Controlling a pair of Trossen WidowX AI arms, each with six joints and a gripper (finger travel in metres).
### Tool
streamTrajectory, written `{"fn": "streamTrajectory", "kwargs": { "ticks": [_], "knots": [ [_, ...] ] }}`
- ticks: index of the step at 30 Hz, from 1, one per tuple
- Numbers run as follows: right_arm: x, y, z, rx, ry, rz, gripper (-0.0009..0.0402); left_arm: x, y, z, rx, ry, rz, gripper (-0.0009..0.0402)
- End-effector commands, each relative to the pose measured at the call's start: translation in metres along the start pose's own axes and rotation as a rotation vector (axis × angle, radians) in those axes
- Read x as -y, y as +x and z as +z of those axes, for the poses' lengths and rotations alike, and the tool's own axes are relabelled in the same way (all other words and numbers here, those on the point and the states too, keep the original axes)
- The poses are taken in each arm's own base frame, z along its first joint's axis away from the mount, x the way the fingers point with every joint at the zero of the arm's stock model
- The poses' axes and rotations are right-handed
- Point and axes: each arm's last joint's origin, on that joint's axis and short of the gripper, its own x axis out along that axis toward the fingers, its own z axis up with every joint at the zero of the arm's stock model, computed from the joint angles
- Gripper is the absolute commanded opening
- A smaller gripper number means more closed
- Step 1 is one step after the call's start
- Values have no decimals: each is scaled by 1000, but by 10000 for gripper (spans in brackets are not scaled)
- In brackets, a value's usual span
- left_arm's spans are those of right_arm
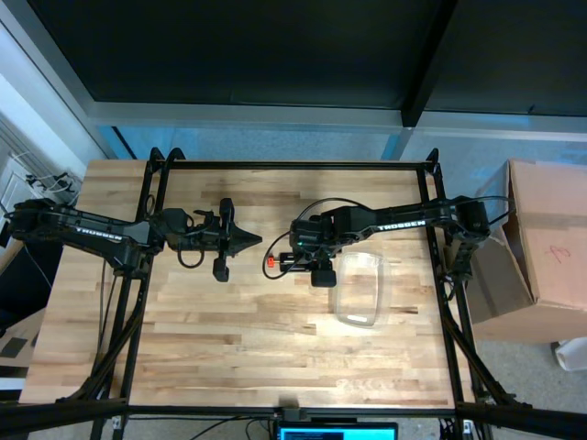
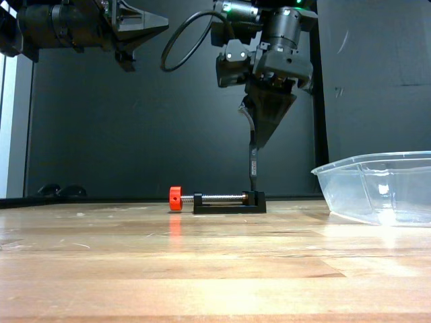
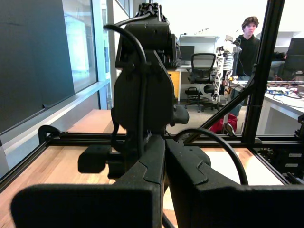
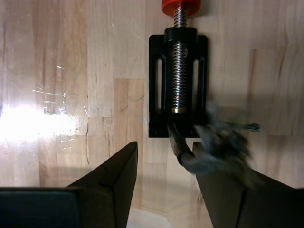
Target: Remove the USB-C connector from the USB-C receptacle and place in the container
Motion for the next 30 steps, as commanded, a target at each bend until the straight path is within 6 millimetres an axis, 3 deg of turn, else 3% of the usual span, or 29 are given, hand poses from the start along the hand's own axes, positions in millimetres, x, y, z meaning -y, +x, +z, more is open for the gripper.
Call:
{"fn": "streamTrajectory", "kwargs": {
  "ticks": [1, 16, 30],
  "knots": [
    [0, 5, 1, -2, 1, -1, 132, 0, 0, 0, 0, 0, 0, 0],
    [0, 5, 3, 13, -9, -8, -3, 0, 0, 0, 0, 0, 0, 0],
    [0, 1, 4, 21, -8, -10, 0, 0, 0, 0, 0, 0, 0, 0]
  ]
}}
